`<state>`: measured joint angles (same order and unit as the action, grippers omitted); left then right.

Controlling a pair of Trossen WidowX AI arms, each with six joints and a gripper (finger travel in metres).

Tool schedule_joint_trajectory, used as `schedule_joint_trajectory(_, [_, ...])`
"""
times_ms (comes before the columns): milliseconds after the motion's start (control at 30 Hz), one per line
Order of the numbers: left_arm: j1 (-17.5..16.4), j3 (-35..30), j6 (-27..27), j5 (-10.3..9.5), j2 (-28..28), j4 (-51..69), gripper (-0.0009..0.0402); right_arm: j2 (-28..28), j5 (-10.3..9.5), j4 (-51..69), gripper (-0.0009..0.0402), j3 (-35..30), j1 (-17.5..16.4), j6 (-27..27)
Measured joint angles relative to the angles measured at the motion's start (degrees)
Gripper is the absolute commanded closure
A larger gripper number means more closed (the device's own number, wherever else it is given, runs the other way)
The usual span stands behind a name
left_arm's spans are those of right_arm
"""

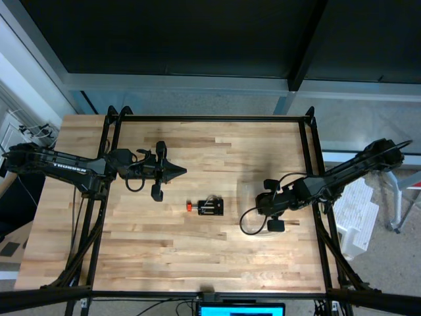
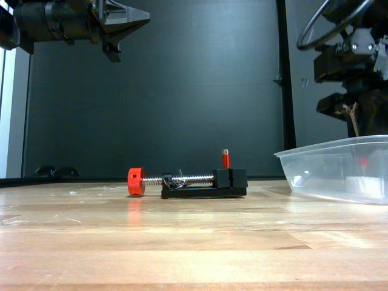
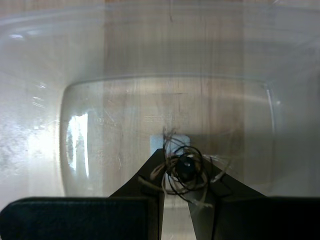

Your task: Pick the RCA connector and install on taskboard

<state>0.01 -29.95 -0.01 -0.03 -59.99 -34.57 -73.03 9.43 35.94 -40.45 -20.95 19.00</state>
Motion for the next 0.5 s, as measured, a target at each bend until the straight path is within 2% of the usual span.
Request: schedule_joint_trajectory(500, [0.0,0.02,0.0,0.0,0.0,0.0,0.0393,7.37,-0.02,14.69,0.0391,-11.41,0.0,-0.44])
